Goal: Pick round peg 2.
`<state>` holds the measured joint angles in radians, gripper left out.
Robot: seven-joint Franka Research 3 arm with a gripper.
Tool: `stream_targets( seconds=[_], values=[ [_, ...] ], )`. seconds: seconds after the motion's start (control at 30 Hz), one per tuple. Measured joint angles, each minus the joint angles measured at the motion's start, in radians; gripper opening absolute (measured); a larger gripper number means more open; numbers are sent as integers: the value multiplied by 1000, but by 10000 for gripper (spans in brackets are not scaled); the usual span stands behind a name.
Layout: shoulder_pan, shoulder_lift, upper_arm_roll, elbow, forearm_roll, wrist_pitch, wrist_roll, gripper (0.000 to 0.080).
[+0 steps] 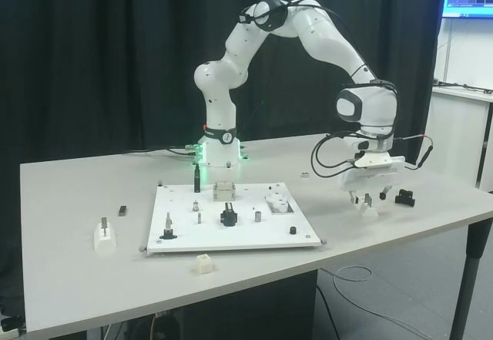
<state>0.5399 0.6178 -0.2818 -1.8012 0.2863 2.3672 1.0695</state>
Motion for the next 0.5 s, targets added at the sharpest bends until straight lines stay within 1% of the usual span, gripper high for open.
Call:
stream_targets(
  seconds=[0.37, 0.4, 0.5],
  values=[
    [3, 4, -1, 0, -9, 1, 0, 800],
    [3, 4, -2, 0, -10, 1, 0, 685],
    [3, 4, -4, 2, -16, 1, 0, 685]
  ],
)
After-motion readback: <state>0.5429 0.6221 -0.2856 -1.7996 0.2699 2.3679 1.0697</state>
